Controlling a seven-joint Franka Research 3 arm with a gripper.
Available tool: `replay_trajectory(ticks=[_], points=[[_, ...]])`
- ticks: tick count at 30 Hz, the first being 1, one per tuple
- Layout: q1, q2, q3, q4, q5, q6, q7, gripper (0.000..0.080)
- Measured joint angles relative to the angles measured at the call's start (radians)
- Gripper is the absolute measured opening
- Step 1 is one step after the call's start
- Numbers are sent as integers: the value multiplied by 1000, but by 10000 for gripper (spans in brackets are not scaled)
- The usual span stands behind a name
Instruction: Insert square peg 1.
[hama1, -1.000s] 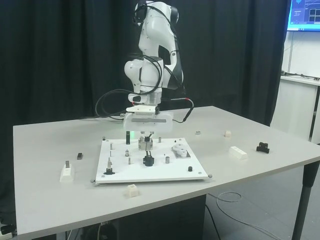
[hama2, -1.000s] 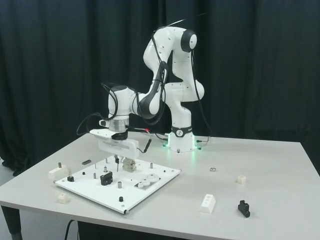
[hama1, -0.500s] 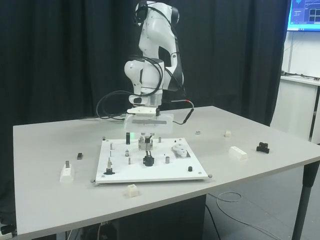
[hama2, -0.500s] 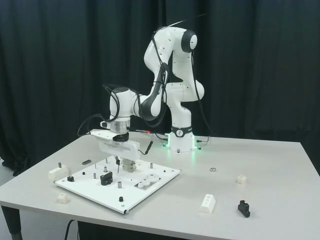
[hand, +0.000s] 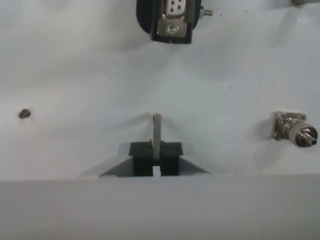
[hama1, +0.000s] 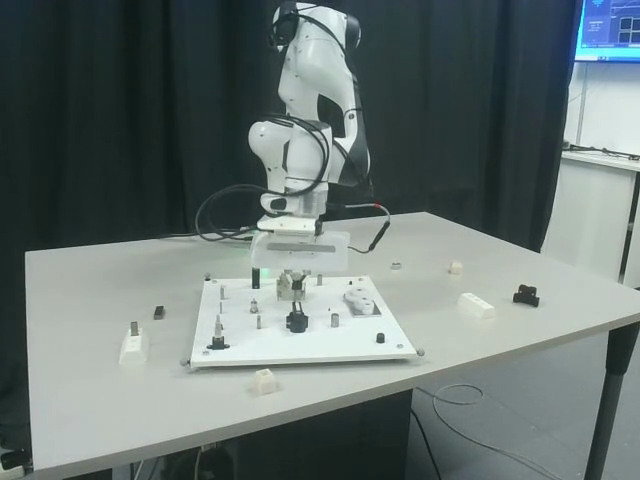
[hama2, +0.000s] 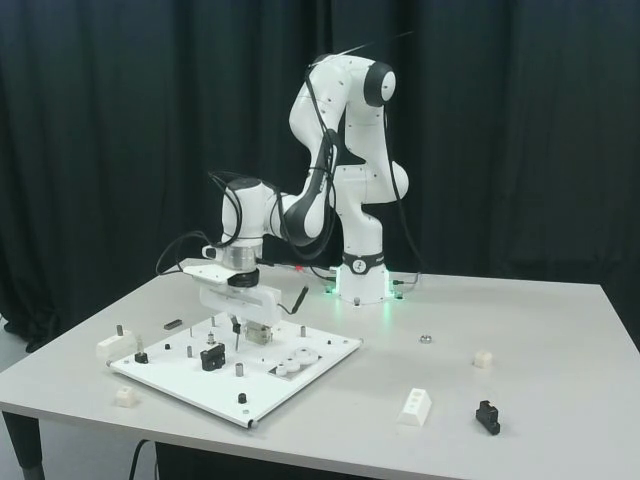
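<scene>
My pincer (hand: 156, 170) is clamped on the thin grey square metal peg (hand: 156, 131), held upright above the flat white board (hand: 90, 90) for straight insertion; a black connector (hand: 171, 20) sits at twelve o'clock.

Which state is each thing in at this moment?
hand: shut on the square peg.
square peg: gripped between the fingers, pointing down at the white board; cannot tell whether its tip is in a hole.
white board: flat on the grey table.
multi-pin connector: fixed on the board, nothing plugged in.
threaded connector: fixed on the board, uncapped.
</scene>
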Motion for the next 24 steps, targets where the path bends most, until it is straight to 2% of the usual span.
replay_trajectory(ticks=[24], points=[[-1, 16, 13, 0, 10, 8, 0, 26]])
